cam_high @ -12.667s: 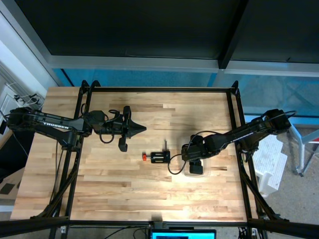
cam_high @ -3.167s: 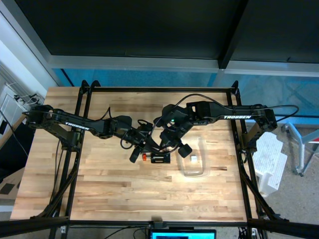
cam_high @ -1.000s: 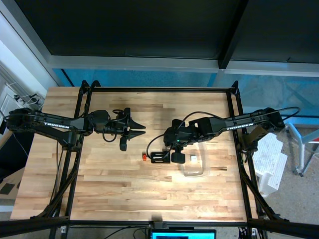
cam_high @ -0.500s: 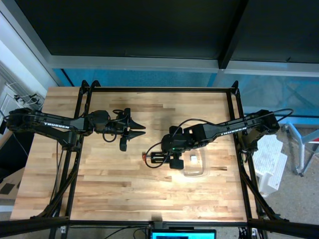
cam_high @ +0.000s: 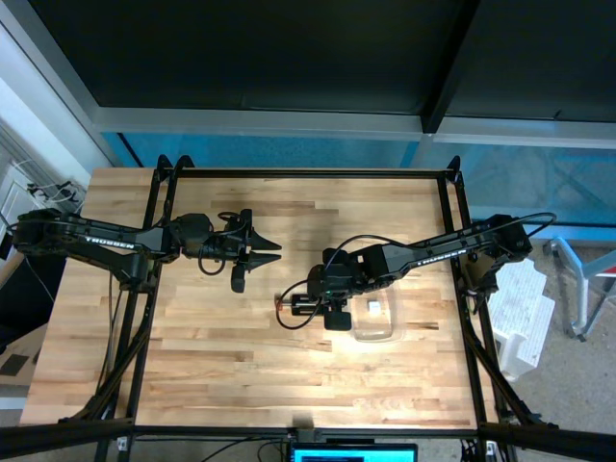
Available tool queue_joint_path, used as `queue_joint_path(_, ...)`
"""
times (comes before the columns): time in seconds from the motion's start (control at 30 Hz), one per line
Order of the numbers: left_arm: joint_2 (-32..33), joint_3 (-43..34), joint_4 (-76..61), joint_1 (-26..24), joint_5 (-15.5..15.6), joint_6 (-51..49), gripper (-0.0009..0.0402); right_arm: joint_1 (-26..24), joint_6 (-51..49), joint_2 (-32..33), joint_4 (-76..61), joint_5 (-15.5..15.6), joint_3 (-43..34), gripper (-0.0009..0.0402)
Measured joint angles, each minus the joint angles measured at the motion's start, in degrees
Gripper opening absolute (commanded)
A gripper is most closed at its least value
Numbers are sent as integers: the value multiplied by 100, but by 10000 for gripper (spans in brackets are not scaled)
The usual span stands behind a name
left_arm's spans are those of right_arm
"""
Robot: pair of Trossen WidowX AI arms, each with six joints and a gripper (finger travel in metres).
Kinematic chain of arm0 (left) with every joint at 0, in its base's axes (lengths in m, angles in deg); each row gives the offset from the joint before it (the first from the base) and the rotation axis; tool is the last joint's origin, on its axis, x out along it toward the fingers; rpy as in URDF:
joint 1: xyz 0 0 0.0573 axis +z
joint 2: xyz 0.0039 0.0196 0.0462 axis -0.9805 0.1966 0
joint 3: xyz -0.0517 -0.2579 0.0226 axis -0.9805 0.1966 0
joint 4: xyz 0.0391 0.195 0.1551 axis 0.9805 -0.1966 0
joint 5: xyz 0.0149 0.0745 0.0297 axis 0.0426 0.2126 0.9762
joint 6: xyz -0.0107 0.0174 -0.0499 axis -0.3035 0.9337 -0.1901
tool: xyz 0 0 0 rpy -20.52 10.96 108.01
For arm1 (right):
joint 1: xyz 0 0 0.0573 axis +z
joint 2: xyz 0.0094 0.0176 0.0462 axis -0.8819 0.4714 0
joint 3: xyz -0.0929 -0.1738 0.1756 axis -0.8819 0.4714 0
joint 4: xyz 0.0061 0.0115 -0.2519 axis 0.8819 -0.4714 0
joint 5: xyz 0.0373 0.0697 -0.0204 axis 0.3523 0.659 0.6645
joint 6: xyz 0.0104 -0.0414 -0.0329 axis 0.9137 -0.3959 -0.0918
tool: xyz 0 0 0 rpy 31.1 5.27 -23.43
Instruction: Pick the usb-c connector and install on the hub
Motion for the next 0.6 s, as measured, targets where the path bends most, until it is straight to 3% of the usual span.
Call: queue_joint_path(0.6,0,-2,2,2,0,0,90,-9,-188,9,70,-151,151,0)
